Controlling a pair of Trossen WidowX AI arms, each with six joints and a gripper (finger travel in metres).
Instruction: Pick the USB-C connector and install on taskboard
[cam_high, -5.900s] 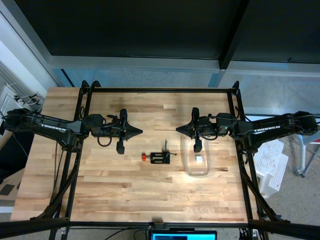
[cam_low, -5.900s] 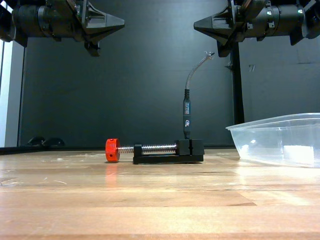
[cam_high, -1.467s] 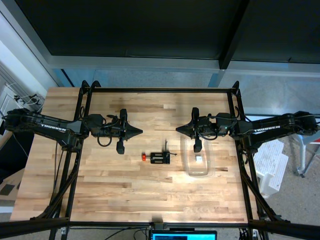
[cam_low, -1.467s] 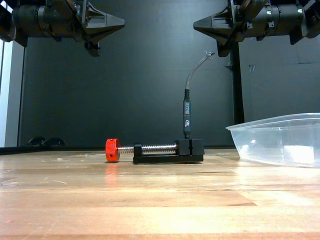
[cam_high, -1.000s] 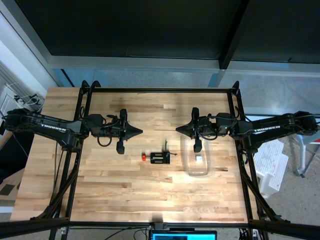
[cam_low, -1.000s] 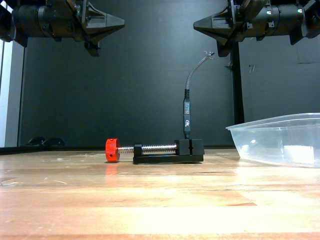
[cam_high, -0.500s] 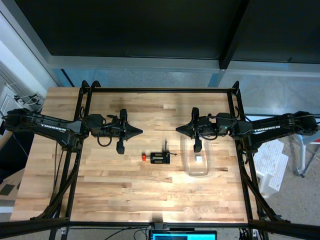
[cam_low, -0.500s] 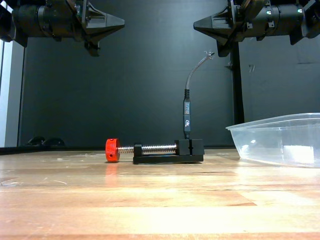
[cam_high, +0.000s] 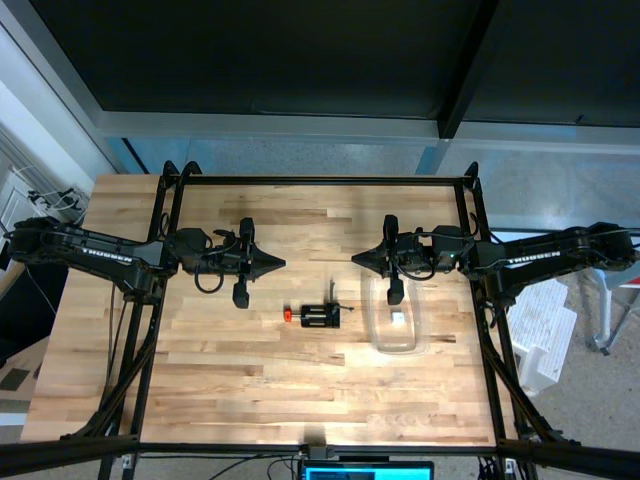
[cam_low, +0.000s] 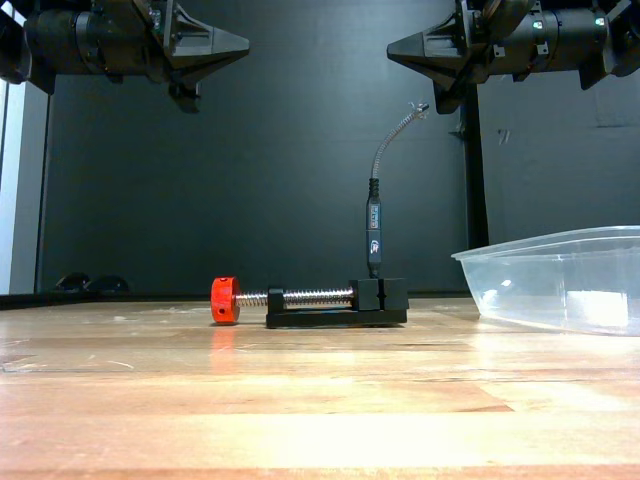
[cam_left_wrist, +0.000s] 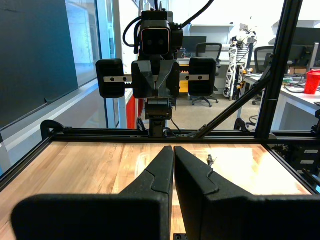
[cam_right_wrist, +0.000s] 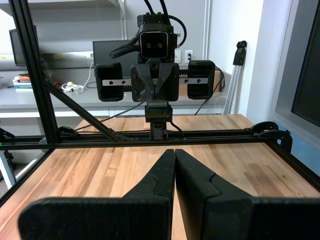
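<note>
Pale butcher-block wood makes up your desk (cam_high: 250, 400), ringed by a black metal frame (cam_high: 320, 181) with a dark wall (cam_low: 300, 150) behind. Start at the left gripper (cam_left_wrist: 173, 148): its black wedge-shaped jaws are pressed together with only a hairline seam between them, holding nothing. The right gripper (cam_right_wrist: 175, 151) is the same, jaws closed and empty. Both hang high above the desk, level, tips pointing inward at each other across a gap. That looks like a parked pose, high enough that nothing below gets knocked.

Below that gap and a little toward the near edge sits the taskboard (cam_high: 320, 317), a small black rectangular block fixture with an orange-red knob (cam_low: 225, 300) on its left end. A thin dark stalk (cam_low: 373, 225) with a braided metal neck rises upright from its right end and curls right at the top. The central spot puts it within reach of either arm, I'd judge.

The USB-C connector (cam_high: 346, 308) appears to be the tiny dark-grey sliver just beside the fixture's right end. It's too small to tell whether it touches the block or how it lies. Further right, roughly below the right gripper, a clear plastic tray (cam_low: 540, 280) holds a small white square piece (cam_high: 398, 317). Nothing has been picked yet, and the right arm looks the closer one for the job.
</note>
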